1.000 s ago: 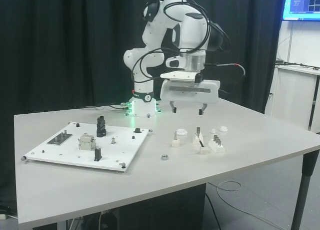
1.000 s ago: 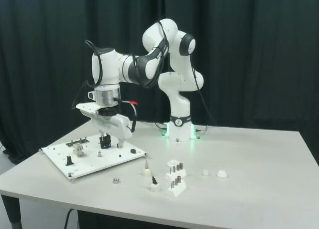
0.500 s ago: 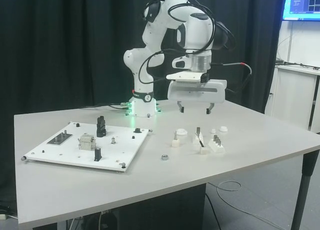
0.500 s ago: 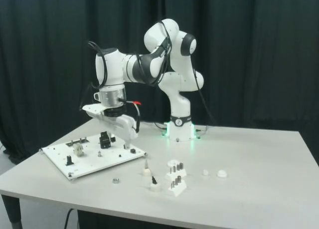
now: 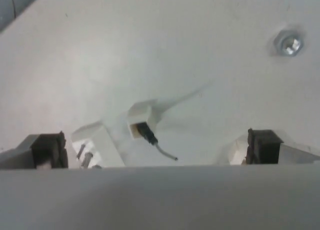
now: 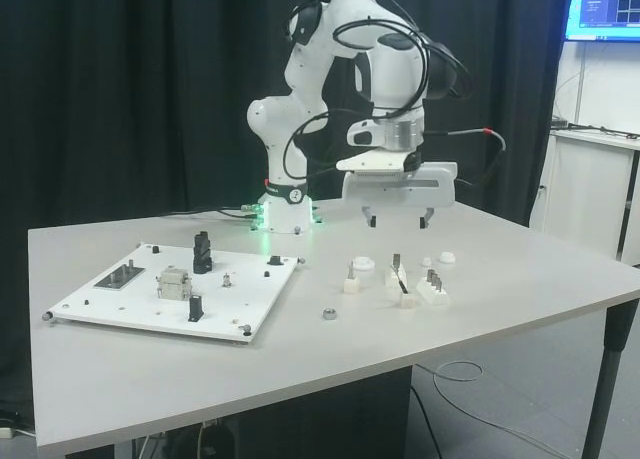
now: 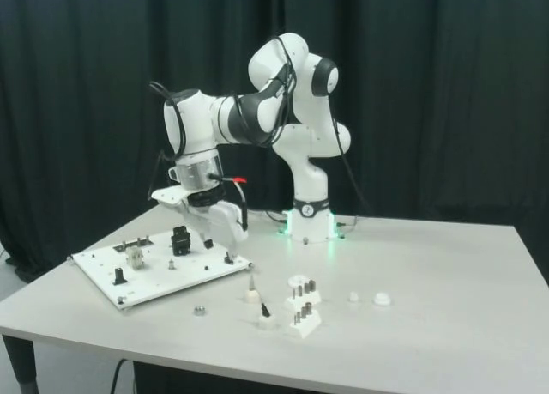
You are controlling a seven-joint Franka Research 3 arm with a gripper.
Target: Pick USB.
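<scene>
Grey surface (image 6: 500,279) carries white arm (image 6: 330,69), white board (image 6: 150,294) at left. Hand (image 6: 398,219) hovers above small white holders, fingers spread wide, holding nothing. USB plug (image 5: 148,134), black, stands in white block (image 5: 140,121), long axis tilted off upright, thin cable trailing out. Nut (image 5: 290,42) well apart.

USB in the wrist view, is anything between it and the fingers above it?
Nothing visible does. The gripper hangs open in the air, and the USB stands up out of its white holder, uncovered from above. A white block with pins sits close beside the holder, off to the side.
</scene>
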